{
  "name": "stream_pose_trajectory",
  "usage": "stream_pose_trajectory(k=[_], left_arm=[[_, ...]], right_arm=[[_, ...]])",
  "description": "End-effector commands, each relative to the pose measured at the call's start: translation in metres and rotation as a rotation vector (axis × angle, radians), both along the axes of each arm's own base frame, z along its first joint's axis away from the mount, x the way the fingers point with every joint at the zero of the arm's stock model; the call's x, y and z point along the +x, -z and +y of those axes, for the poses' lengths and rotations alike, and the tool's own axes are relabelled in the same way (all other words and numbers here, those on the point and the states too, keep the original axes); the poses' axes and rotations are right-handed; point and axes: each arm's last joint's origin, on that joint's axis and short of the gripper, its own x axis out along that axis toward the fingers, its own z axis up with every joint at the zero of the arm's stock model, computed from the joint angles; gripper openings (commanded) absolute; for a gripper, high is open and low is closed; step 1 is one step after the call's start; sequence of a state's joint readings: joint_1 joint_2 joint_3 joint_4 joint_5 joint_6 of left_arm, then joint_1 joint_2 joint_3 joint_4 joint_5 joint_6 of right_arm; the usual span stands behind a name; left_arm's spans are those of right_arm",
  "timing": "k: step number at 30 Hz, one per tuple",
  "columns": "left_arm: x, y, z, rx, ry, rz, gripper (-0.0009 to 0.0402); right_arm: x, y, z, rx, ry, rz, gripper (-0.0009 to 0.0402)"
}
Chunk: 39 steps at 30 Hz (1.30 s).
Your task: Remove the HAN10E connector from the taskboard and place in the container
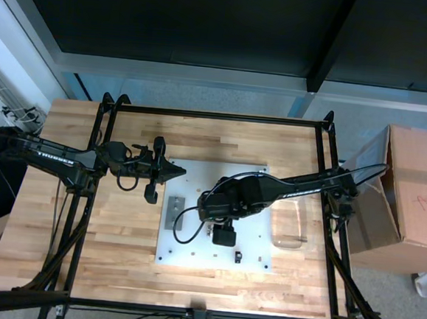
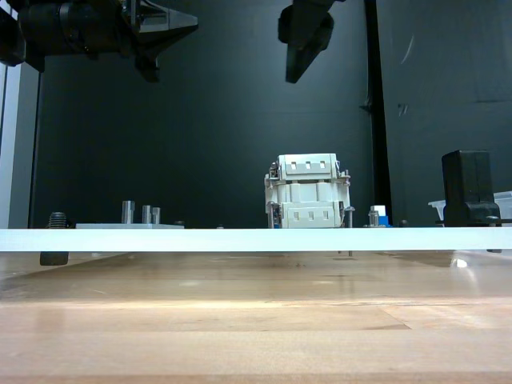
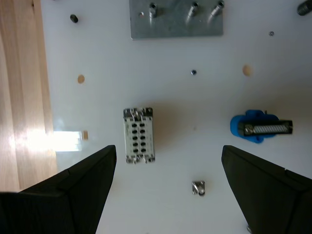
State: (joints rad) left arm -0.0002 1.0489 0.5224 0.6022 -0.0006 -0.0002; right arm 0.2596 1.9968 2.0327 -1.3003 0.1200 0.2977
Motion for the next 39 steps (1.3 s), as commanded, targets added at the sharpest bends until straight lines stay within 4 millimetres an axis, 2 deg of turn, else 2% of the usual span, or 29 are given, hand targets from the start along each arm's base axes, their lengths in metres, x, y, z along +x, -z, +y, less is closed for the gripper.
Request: stream_pose_trajectory(k=[1,17,39], left_arm=[[0.0,0.0,0.0,0.0,0.0,0.0,0.0],[0.0,0.0,0.0,0.0,0.0,-0.001,0.0],[0.0,0.0,0.0,0.0,0.0,0.0,0.0]], right_arm=[[0.006,0.004,0.002,-0.001,-0.001,0.005,0.0302],[0.007,0.017,0.009,-0.002,-0.021,0.037,0.0302],[0.028,0.056,0.019,-0.01,-0.039,0.082,0.0302]])
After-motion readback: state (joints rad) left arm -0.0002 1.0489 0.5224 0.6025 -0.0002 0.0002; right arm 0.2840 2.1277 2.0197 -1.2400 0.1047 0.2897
